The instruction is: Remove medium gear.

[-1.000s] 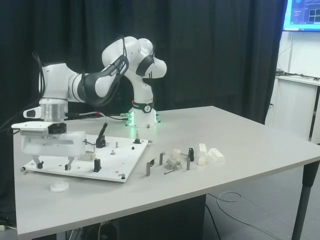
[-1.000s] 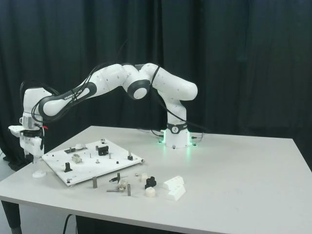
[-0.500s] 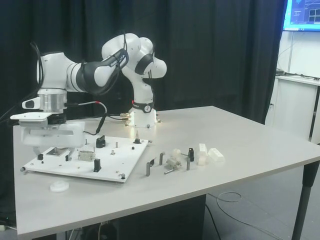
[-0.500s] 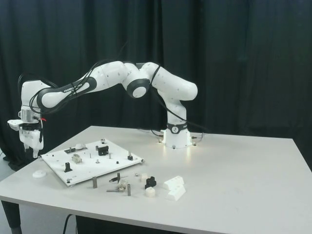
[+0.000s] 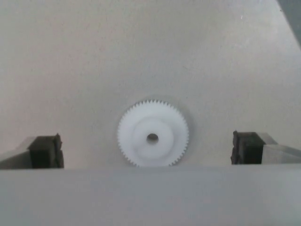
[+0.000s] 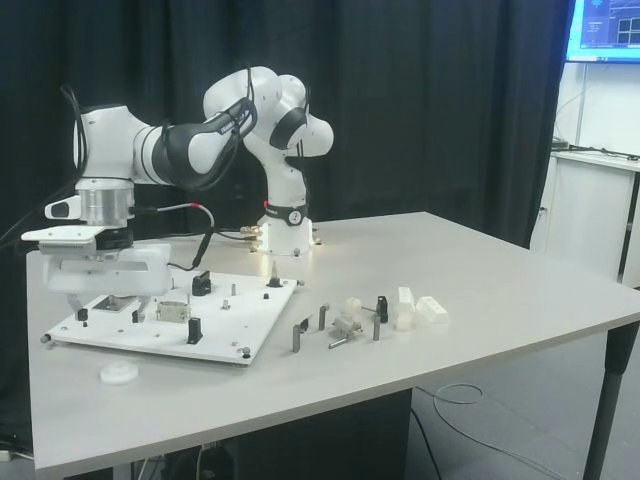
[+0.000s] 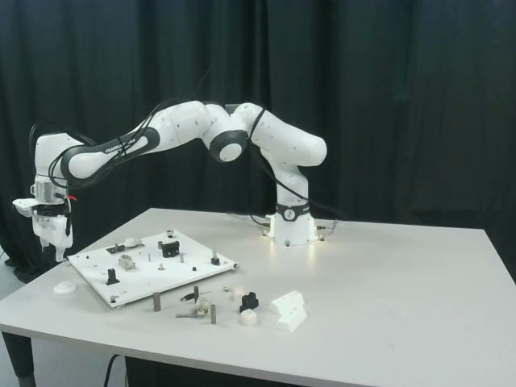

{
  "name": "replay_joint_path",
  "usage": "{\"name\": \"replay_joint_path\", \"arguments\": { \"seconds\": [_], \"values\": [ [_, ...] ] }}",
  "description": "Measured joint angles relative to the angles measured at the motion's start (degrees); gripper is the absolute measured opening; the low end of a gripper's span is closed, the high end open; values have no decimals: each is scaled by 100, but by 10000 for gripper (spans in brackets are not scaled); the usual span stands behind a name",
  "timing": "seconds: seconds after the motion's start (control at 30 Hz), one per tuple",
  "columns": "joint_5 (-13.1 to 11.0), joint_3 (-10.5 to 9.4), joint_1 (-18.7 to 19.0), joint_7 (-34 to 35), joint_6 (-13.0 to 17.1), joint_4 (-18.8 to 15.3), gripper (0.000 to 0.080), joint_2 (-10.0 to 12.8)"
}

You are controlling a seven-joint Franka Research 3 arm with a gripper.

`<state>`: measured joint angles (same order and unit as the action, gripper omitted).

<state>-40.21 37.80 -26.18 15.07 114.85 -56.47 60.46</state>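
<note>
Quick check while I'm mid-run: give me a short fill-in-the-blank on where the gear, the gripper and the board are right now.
1. The white gear lies flat on the grey ____, off the assembly board.
2. The gripper is ____, with nothing between its fingers.
3. In the wrist view the gear sits ____ the two fingertips, touching neither.
4. The gripper hangs ____ the gear, not on it.

Missing words: table; open; between; above
</note>
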Motion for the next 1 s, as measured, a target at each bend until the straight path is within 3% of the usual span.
{"name": "replay_joint_path", "arguments": {
  "seconds": [0.53, 1.0],
  "values": [
    [23, 11, 0, -199, -99, -3, 800, 2],
    [50, 273, -1, -387, -735, -76, 800, 2]
  ]
}}
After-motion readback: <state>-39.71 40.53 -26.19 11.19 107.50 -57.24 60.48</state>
